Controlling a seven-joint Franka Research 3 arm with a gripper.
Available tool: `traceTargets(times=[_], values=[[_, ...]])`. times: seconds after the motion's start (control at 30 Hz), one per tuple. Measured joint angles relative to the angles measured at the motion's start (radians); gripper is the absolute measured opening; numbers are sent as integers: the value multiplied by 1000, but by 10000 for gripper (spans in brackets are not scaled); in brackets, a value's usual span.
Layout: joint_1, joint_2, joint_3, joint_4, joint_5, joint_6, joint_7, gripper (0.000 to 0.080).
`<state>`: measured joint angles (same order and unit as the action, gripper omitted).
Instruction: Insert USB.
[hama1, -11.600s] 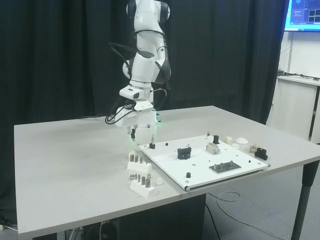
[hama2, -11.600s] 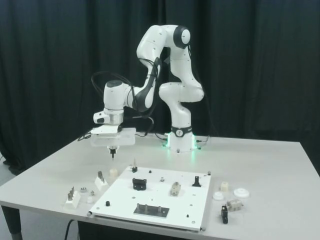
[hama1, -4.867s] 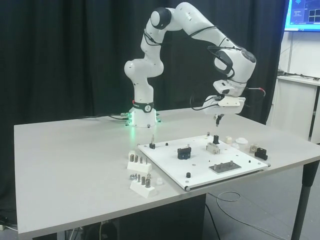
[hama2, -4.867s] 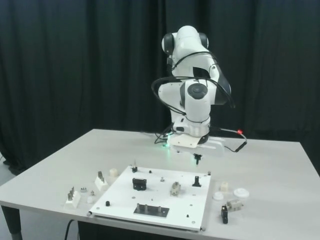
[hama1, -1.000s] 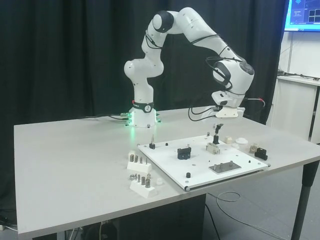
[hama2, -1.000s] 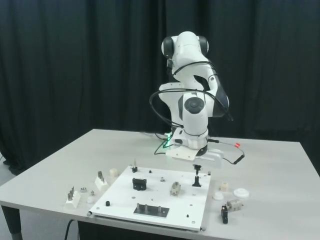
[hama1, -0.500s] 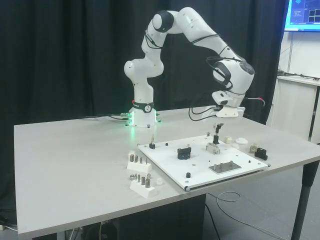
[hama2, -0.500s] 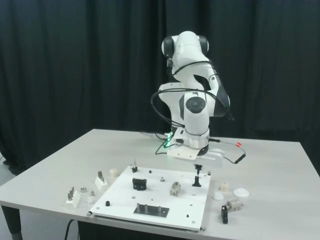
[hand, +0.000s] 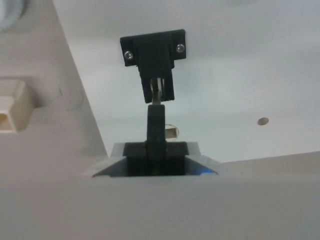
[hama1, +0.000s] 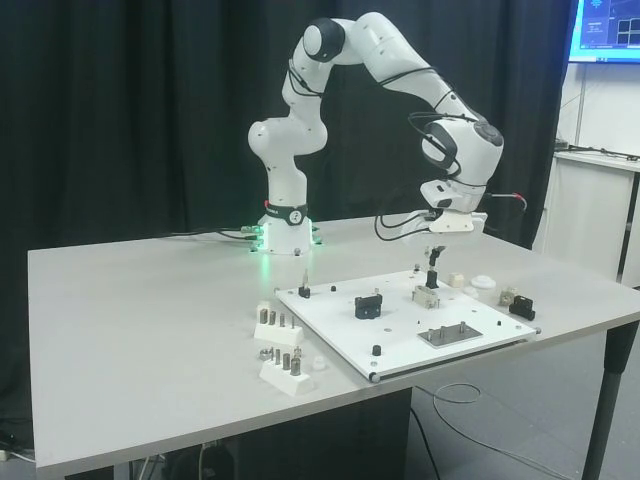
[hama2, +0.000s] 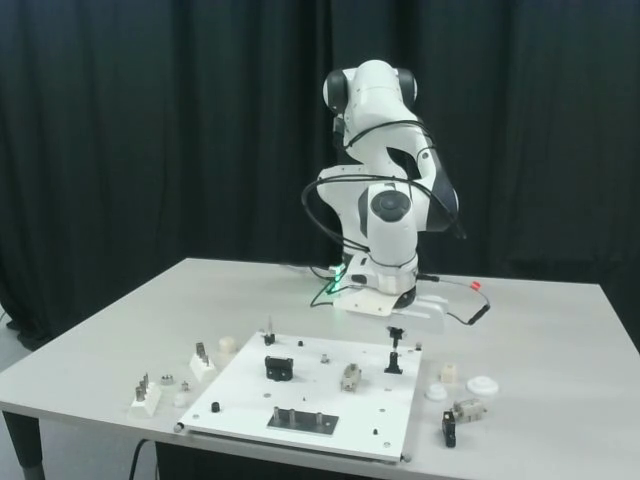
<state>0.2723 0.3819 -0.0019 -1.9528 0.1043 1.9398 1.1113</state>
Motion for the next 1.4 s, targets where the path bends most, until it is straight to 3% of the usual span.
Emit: traceTargets(times=[0.7,1.4], values=[[2,-38,0,-59,1,72,6,70],[2,-40,-1,-61,2,93,20,70]])
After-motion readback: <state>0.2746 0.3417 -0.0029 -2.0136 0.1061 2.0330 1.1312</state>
